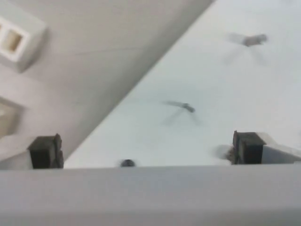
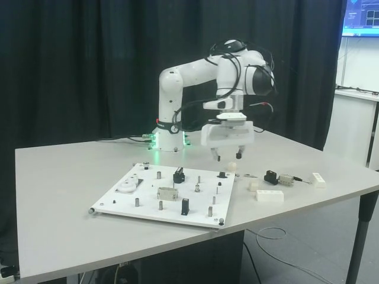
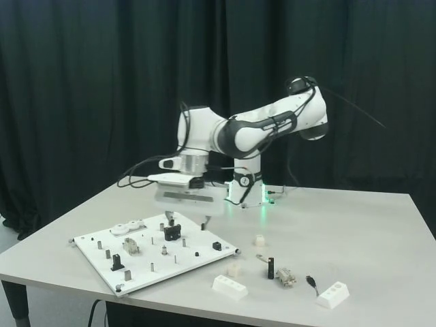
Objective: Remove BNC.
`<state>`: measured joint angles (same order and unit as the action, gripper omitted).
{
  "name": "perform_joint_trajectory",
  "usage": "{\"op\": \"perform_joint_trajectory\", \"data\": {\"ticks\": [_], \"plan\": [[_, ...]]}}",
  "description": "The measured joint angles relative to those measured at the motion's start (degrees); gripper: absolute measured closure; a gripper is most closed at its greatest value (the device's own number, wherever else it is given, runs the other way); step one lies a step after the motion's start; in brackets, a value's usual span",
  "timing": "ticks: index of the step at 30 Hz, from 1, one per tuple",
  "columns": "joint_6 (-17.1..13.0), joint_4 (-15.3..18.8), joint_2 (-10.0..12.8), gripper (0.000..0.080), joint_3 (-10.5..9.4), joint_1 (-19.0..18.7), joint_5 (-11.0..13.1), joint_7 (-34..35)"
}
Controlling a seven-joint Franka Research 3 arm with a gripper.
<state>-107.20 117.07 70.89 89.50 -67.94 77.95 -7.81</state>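
The white board (image 2: 148, 204) lies on the grey table and carries several small pegs and fittings. A black block (image 2: 178, 175) stands near its far edge, and a small black fitting (image 2: 222, 174) sits at its far right corner. I cannot tell which part is the BNC. My gripper (image 2: 228, 157) hangs open in the air above that far right corner, touching nothing. In the wrist view the gripper (image 1: 146, 149) shows only board surface, one thin peg (image 1: 186, 108) and the board's edge between its fingers. The second room view also has the gripper (image 3: 187, 219) well above the board (image 3: 88, 255).
Loose parts lie on the table right of the board: a white knob (image 2: 233, 166), a black part (image 2: 270, 176), a grey connector (image 2: 286, 179) and two white blocks (image 2: 269, 194) (image 2: 318, 180). A white block with two holes (image 1: 16, 40) appears in the wrist view.
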Motion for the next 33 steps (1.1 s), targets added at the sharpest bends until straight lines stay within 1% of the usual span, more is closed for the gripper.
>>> {"op": "perform_joint_trajectory", "data": {"ticks": [8,13,18,20,23,26,33], "plan": [[4.6,-2.8,0.6,0.0003,0.3,5.1,-0.2,-0.5],[7.5,-5.3,1.4,0.0003,0.32,7.9,-1.0,-2.1],[9.9,-7.6,2.2,0.0003,0.3,10.3,-1.6,-1.6],[10.4,-8.2,2.4,0.0003,0.22,11.2,-1.8,-0.1],[10.8,-8.7,2.4,0.0003,0.11,12.2,-1.9,3.9],[10.9,-8.8,2.4,0.0003,0.06,13.0,-1.9,8.1],[11.5,-8.8,2.5,0.0003,-0.05,14.4,-1.9,15.1]]}}
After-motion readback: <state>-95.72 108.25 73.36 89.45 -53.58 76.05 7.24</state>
